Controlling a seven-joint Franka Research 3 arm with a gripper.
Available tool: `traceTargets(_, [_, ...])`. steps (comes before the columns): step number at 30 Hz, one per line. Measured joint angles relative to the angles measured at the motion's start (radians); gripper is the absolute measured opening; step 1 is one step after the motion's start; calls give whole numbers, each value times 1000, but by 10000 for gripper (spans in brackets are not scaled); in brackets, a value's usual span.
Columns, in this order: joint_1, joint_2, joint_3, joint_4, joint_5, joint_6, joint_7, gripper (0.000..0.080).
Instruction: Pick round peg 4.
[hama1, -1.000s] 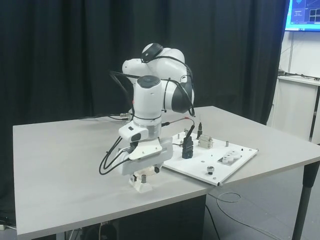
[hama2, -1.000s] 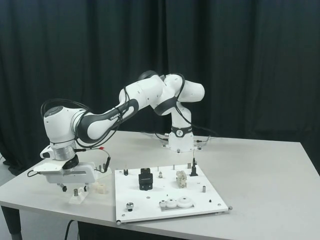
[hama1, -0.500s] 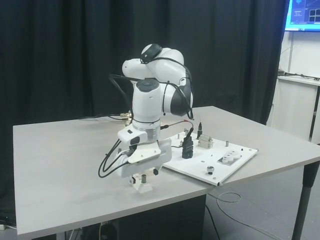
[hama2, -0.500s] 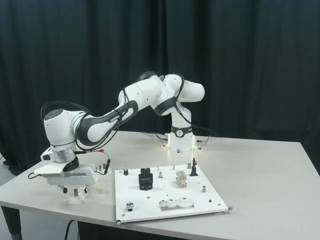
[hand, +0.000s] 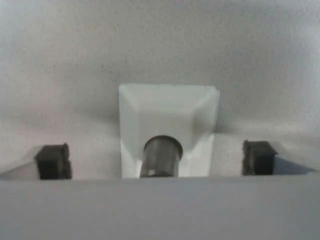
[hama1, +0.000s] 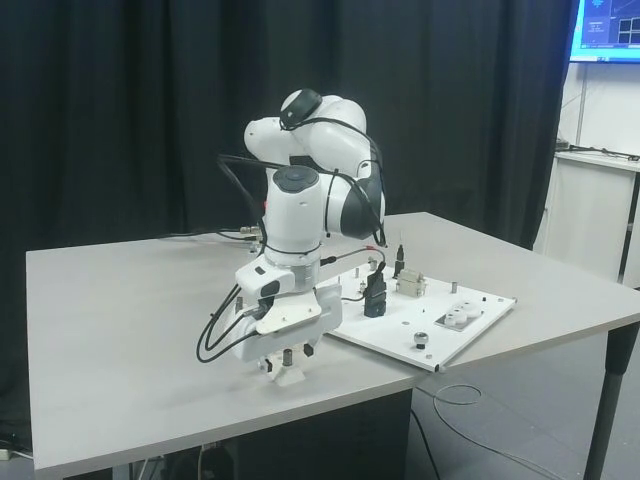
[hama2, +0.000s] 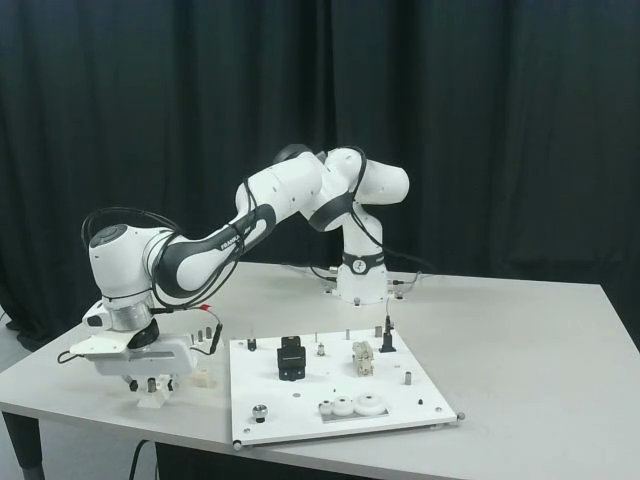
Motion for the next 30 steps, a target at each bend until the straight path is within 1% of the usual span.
traceTargets(5, [-9,-8,26,-1,-29,11,0,800])
traceTargets(6, [-10,-9,30,-1,-32,12,1,534])
traceTargets(13, [-17,-22,51,-1,-58,14,8,534])
traceTargets(15, [-19,-25,56,-1,-64,14,11,222])
traceTargets(20, [-23,-33,69,-1,-79,14,14,222])
traceTargets(21, [-24,-33,70,-1,-80,14,15,148])
traceTargets(26, [-24,-35,72,-1,-84,14,19,148])
traceTargets(30, [-24,-41,77,-1,-97,9,25,148])
